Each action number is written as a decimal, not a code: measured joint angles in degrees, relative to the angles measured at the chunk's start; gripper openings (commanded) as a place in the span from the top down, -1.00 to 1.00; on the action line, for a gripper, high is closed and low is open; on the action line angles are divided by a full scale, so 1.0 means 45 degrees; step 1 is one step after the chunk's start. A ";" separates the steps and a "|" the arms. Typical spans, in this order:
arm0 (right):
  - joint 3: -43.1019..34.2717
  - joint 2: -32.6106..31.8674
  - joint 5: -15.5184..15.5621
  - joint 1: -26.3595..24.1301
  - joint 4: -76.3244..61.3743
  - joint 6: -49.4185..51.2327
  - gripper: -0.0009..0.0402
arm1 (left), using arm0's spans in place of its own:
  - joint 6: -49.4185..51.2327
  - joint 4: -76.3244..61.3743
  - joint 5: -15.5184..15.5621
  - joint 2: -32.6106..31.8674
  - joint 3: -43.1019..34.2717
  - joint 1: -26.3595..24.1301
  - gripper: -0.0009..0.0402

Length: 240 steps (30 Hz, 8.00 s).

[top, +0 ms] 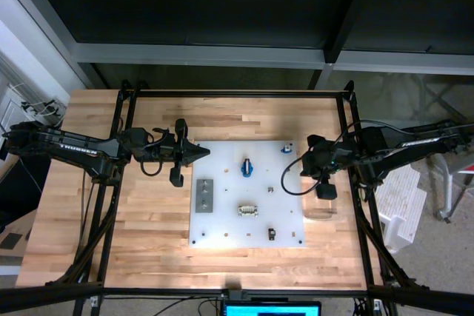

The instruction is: Pick the 16mm bar and install on taskboard

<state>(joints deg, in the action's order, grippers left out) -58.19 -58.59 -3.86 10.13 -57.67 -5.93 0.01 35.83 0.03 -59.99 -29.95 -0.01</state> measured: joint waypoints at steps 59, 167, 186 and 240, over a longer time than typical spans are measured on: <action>0.2506 -0.0466 -0.1316 0.3424 -0.2443 -0.3944 -0.21 | 0.0000 0.0005 0.0000 0.0005 0.0005 0.0000 0.96; 0.2283 -0.1049 -0.1132 0.3691 -0.1695 -0.2108 0.96 | 0.0000 0.0000 0.0000 0.0000 0.0005 0.0000 0.96; -0.0680 -0.3526 -0.1122 0.4537 -0.2535 -0.1855 0.96 | 0.0005 0.0000 0.0000 0.0000 0.0005 0.0000 0.96; -0.3614 -0.7961 -0.0899 0.6509 -0.1248 -0.8281 0.96 | 0.0000 0.0000 0.0000 0.0000 0.0005 0.0000 0.96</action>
<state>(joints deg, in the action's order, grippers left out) -74.46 -94.41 -7.90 39.42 -63.29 -43.20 0.01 35.83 0.03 -59.99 -29.93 -0.01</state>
